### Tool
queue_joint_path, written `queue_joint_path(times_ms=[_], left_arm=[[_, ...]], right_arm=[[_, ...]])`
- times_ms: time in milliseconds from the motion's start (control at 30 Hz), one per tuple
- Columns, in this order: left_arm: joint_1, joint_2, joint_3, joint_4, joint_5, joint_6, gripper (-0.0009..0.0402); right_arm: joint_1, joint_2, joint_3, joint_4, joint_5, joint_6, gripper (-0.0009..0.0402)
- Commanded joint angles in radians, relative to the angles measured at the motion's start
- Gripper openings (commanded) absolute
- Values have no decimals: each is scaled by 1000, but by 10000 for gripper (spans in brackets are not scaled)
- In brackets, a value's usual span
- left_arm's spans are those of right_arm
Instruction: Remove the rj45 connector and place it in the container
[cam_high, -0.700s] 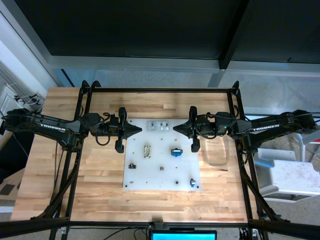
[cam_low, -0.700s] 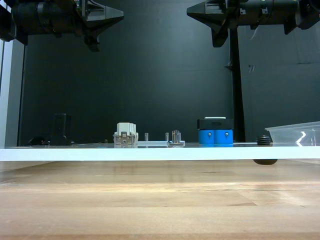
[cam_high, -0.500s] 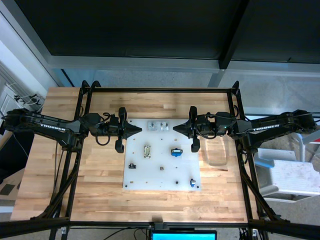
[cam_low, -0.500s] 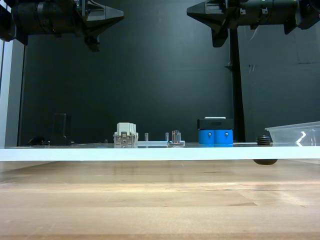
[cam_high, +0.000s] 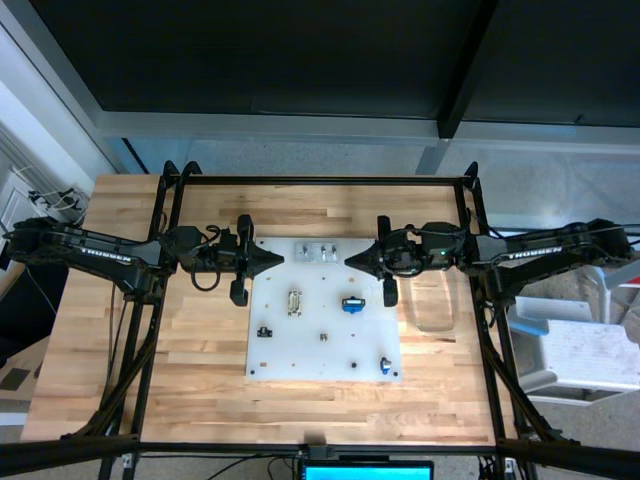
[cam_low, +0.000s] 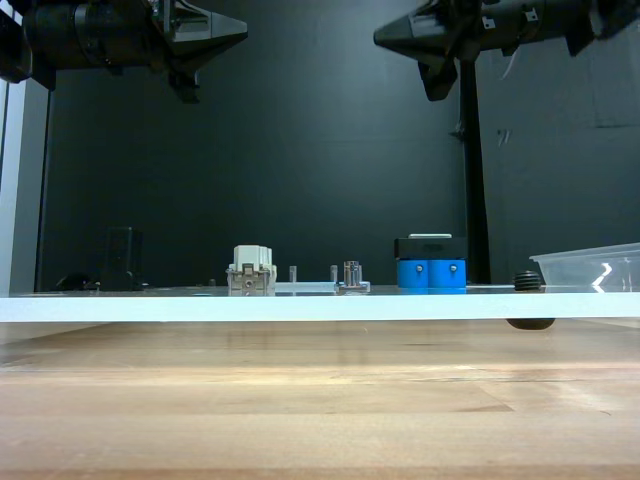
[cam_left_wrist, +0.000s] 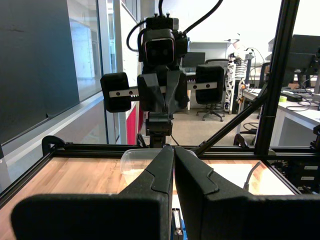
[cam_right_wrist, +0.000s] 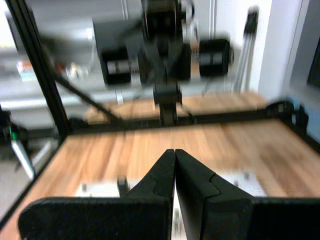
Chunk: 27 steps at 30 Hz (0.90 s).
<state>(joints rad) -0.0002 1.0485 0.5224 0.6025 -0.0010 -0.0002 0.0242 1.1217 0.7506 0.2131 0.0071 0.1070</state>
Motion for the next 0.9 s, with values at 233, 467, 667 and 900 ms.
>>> queue_joint_path(times_ms=[233,467,667,900], left_arm=[[0,0,0,0,0,0,1],[0,0,0,0,0,0,1],[0,0,0,0,0,0,1],[0,1,0,0,0,0,1]], right_arm=[[27,0,195,-533,11,9,0],[85,24,299,-785,80,43,0],[127,70,366,-929,83,73,0],[184,130,438,-1097,109,122,0]])
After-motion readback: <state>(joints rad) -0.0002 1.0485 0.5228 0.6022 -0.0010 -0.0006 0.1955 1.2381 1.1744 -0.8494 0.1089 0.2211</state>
